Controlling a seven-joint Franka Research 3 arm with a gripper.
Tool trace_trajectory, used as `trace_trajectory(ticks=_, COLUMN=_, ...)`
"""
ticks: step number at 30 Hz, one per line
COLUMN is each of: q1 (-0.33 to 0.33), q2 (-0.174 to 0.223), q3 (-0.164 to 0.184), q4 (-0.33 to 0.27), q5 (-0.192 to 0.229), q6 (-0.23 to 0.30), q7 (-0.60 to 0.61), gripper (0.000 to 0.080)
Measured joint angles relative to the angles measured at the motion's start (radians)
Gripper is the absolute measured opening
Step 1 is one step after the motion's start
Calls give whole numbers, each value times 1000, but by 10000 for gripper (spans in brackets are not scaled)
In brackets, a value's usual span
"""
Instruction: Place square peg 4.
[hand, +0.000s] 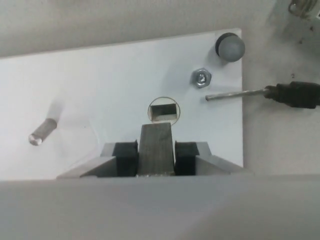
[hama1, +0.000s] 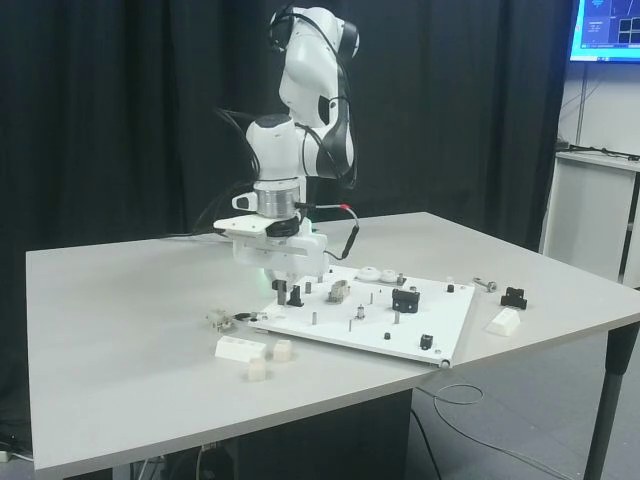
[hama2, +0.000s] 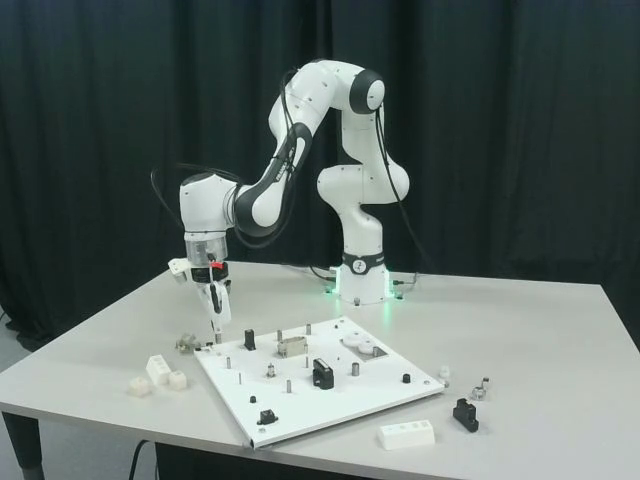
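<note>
The gripper (hand: 156, 162) grips a grey square peg (hand: 157, 149) between its black fingers (hand: 124, 156), closed snugly on both sides of it. The peg hangs upright just above a square hole (hand: 163, 111) set in a round recess near a corner of the white board (hand: 110, 85). A hex nut (hand: 202, 78), a black rubber foot (hand: 229, 47) and a grey pin (hand: 43, 131) share that part of the board. In the room views, the white arm (hama2: 290, 150) reaches down over the board's corner on the grey table (hama2: 540, 330), with small white blocks (hama2: 158, 372) lying near the board.
</note>
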Motion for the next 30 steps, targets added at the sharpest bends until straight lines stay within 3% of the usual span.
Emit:
trace_trajectory(ticks=7, q1=10, q2=-9, q3=-2, q4=-3, q5=-30, q6=0, q7=23, gripper=155)
trace_trajectory(ticks=30, q1=18, q2=-9, q3=-3, q4=-3, q5=-58, q6=20, q7=52, gripper=154)
